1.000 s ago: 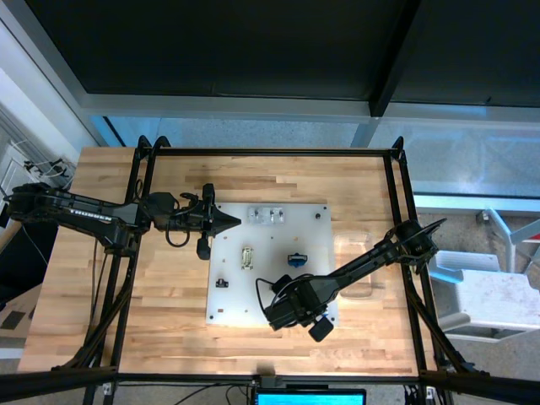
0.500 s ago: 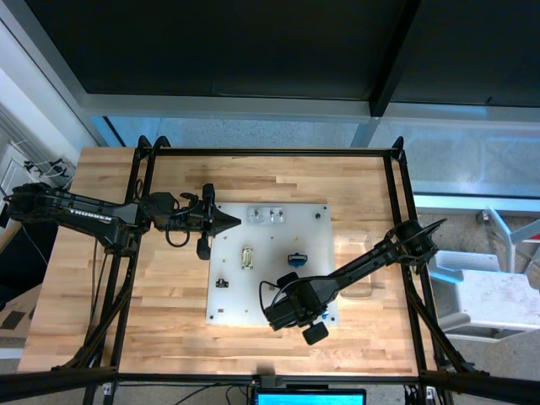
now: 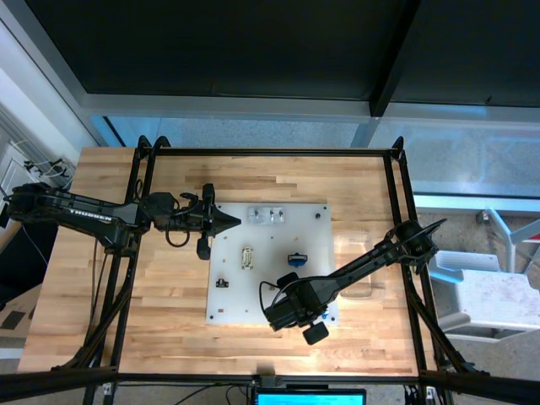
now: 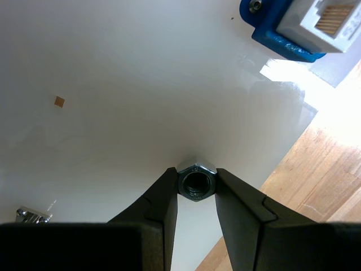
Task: Pick the M12 fastener and fasten on the M12 threads
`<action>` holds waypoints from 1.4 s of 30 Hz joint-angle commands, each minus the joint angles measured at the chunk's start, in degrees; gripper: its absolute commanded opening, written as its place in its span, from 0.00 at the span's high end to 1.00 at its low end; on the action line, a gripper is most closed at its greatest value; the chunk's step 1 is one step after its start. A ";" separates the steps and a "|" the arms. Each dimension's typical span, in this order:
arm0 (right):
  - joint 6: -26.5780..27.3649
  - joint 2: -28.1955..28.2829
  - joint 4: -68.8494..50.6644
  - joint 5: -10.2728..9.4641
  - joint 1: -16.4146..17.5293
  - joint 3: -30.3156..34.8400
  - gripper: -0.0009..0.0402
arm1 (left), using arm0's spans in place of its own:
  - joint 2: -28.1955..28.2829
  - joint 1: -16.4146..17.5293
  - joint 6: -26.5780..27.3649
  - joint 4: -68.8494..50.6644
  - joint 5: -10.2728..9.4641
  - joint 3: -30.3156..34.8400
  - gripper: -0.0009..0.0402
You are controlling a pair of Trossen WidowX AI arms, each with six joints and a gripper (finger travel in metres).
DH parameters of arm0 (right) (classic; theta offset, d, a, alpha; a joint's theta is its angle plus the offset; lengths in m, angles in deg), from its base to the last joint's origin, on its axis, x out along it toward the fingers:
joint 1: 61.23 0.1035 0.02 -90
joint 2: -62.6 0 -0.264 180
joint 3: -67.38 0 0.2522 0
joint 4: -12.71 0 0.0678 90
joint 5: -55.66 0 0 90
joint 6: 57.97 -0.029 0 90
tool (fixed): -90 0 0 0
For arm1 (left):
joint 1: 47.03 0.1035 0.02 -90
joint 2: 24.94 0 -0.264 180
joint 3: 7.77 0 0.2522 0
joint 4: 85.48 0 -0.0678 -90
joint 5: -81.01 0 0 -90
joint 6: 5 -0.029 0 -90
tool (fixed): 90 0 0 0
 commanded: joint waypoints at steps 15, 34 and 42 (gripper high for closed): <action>-0.07 -0.55 1.66 -0.04 0.20 0.02 0.90 | 0.00 0.02 0.00 0.02 0.00 0.02 0.98; 2.10 -2.05 1.64 -0.07 0.55 0.02 0.57 | 0.00 0.02 0.00 0.02 0.00 0.02 0.98; 17.75 -7.63 1.53 -0.02 0.52 0.83 0.59 | 0.00 0.00 0.00 0.00 0.00 0.02 0.98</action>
